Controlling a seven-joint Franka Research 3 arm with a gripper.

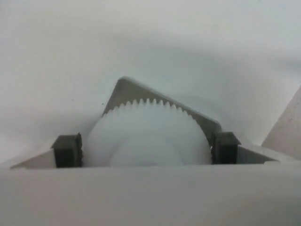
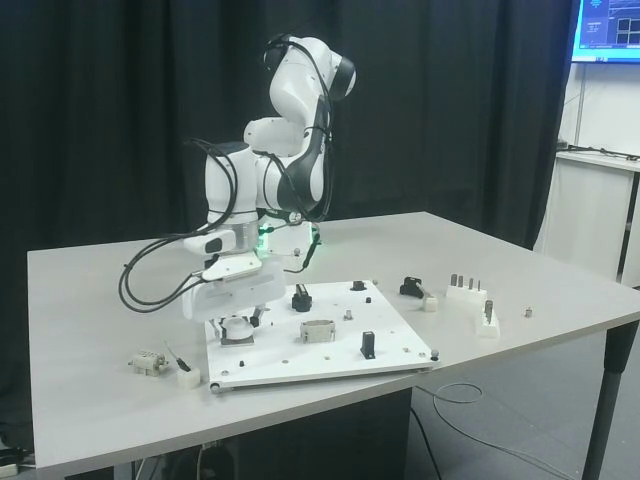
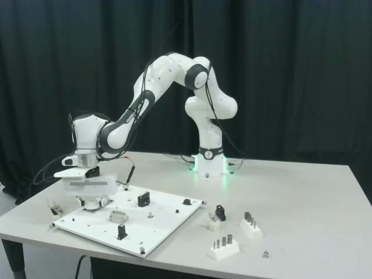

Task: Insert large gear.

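- Two black fingertip pads clamp the large gear from opposite sides in the wrist view, so the gripper is clenched on it, teeth showing along the gear's far rim.
- Just behind the gear sits a grey angular plate, partly covered by the gear; I cannot tell whether the gear touches it or hangs above it.
- In the first room view the gripper hangs low over the near-left corner of the white board, so the gear is at that corner, close to or at the board's surface.
- The step in hand looks like the insertion itself: gear carried to its place and being lowered or seated.
- The next move likely calls for lining the gear's bore up with its shaft, pressing straight down, then releasing the grip.
- The shaft or peg is hidden under the gear and hand in every view, so alignment cannot be judged.
- Farther out, the second room view shows the gripper low at the same corner of the board, with the arm arching back to its base on the grey table.
- Small fixtures beside the board are too small to identify.
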